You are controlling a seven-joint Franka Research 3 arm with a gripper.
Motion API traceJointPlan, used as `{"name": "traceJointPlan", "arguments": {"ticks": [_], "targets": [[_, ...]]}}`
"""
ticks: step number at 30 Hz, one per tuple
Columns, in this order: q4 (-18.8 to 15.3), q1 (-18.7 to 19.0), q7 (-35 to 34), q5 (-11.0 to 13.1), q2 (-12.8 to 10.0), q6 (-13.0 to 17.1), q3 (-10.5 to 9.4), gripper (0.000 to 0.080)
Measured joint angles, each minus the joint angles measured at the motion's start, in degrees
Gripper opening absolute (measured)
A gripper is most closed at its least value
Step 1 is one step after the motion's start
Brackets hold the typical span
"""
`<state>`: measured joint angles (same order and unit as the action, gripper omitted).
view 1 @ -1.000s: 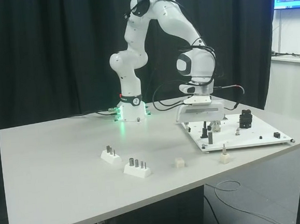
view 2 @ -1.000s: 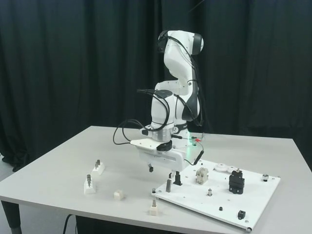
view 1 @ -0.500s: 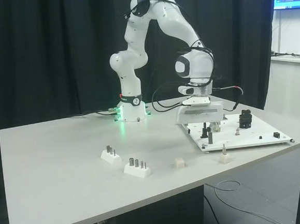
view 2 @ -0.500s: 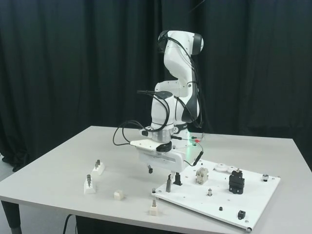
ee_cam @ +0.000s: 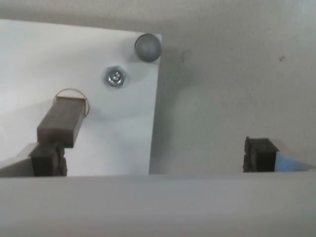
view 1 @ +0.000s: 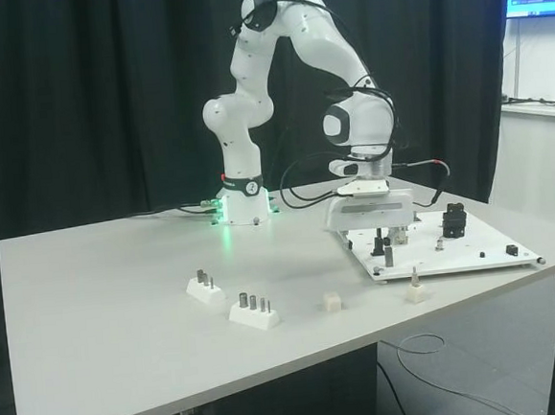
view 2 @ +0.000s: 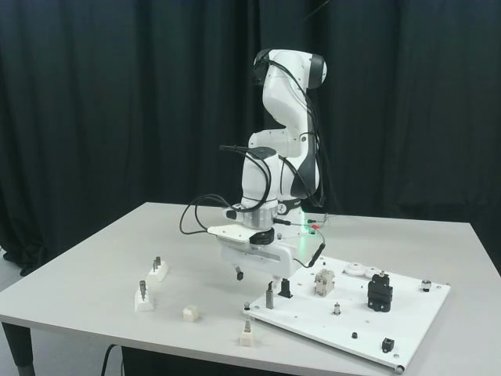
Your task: Insert square peg 4.
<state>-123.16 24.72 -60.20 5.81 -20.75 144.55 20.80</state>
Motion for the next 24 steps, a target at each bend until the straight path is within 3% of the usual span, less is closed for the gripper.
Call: {"name": "traceJointPlan", "arguments": {"ticks": [24], "targets": [[0.0,-0.6,0.8,0.0,-0.8,3.0,-0.06,0.0800]]}}
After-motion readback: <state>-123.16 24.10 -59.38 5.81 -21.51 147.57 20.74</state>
